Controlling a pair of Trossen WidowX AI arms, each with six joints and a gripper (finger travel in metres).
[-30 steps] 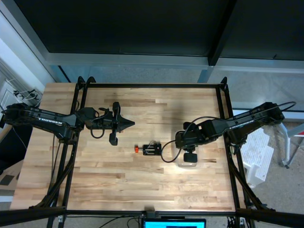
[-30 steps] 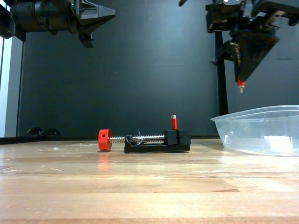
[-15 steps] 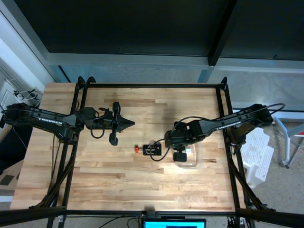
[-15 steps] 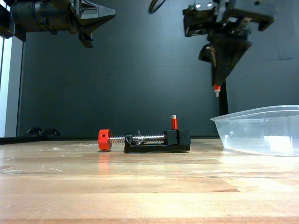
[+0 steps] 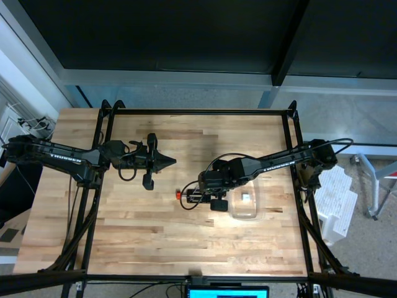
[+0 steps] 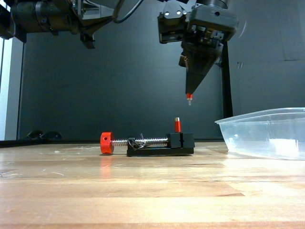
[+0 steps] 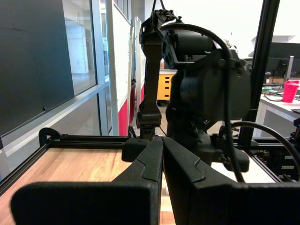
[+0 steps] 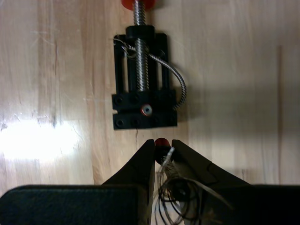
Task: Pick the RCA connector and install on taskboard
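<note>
**A:** Where is everything sitting?

**B:** The left gripper (image 5: 167, 162) is hanging high over the table's (image 5: 155, 242) left, fingers pressed together. The right gripper (image 6: 189, 93) is pinching the RCA connector (image 6: 189, 98) in open air above the taskboard (image 6: 159, 143), slightly right of its red post (image 6: 177, 124).

**A:** Is anything crowding it?

**B:** The clear plastic tray (image 6: 267, 131) is lying further right, apart from the board.

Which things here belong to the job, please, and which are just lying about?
Job: RCA connector, held by right gripper, raised near the taskboard.
Lying about: tray, white piece in it, left gripper parked high at left.
</note>
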